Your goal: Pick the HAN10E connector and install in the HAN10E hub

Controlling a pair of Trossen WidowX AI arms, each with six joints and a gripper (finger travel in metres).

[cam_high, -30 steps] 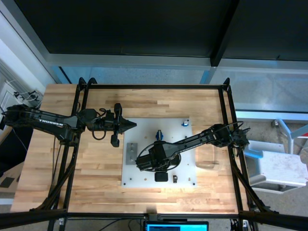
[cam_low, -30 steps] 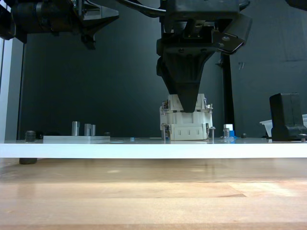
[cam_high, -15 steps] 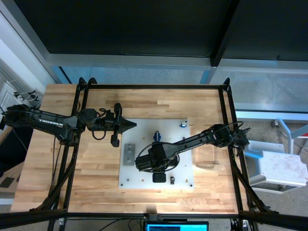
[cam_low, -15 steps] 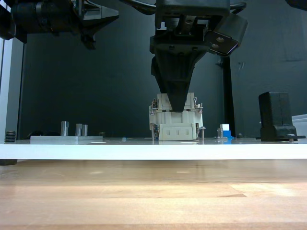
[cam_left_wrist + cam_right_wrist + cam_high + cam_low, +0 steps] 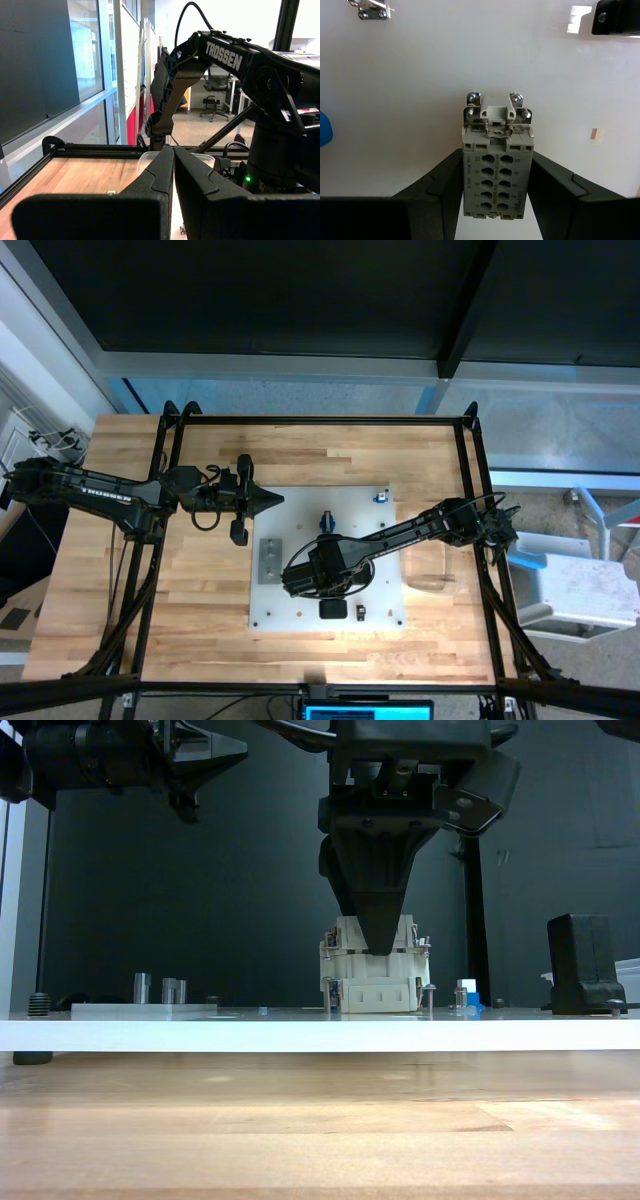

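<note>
Right gripper (image 5: 376, 925) points straight down over the middle of the white task board (image 5: 290, 615), its fingers (image 5: 442, 180) clamped on either side of the HAN10E connector (image 5: 494, 172). The connector sits stacked right on top of the HAN10E hub (image 5: 375, 995), upright on the board. Over on the left, the left gripper (image 5: 268, 499) hangs high above the board's far-left corner, fingers pressed together, holding nothing.
</note>
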